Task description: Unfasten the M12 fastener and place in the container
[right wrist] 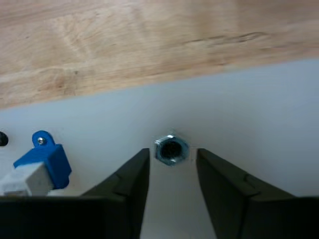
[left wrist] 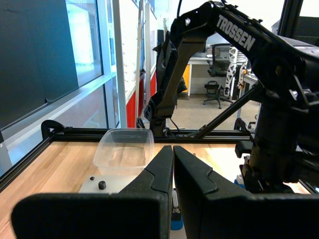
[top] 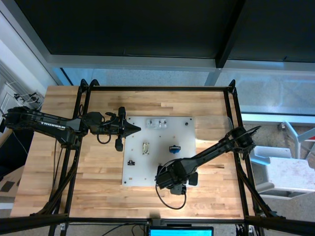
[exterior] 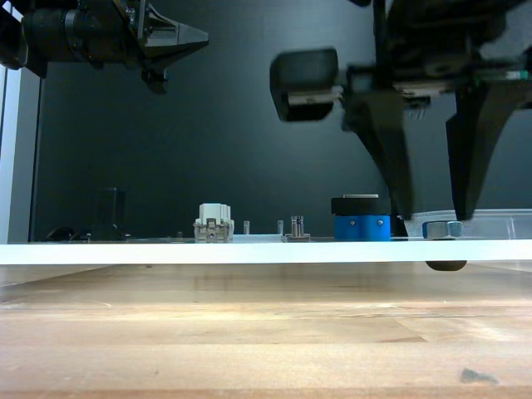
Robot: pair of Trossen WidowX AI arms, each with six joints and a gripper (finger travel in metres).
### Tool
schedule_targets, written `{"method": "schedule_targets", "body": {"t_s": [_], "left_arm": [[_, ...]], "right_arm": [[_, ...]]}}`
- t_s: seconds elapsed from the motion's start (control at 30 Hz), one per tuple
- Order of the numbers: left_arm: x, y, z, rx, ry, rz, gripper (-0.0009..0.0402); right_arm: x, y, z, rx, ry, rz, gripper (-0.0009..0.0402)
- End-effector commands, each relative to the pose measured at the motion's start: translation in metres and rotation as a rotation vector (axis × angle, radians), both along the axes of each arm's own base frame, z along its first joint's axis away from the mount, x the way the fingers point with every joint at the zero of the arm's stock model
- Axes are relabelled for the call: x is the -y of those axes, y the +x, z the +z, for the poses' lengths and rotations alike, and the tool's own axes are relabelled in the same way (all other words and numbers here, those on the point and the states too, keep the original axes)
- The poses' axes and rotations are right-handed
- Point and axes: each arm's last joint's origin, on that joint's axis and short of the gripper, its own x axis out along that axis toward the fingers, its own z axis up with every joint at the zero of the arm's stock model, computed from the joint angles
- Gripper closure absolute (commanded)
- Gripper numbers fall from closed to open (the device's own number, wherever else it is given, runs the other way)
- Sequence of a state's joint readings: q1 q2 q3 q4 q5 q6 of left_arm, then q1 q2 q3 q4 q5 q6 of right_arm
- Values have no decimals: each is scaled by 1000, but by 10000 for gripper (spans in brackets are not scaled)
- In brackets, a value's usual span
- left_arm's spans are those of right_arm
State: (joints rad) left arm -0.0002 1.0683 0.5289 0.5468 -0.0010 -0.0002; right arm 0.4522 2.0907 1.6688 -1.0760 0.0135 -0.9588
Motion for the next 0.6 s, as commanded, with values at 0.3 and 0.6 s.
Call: {"method": "schedule_targets", "body": {"t_s": [0.3, 0.6], "left_arm": [[0, 0, 0, 1, 0, 0, 393], [0, 0, 0, 0, 0, 0, 393]], "right_arm": [[-3, -6, 17, 23, 53, -312, 178], [-6, -19, 42, 31, 165, -954, 222]]}}
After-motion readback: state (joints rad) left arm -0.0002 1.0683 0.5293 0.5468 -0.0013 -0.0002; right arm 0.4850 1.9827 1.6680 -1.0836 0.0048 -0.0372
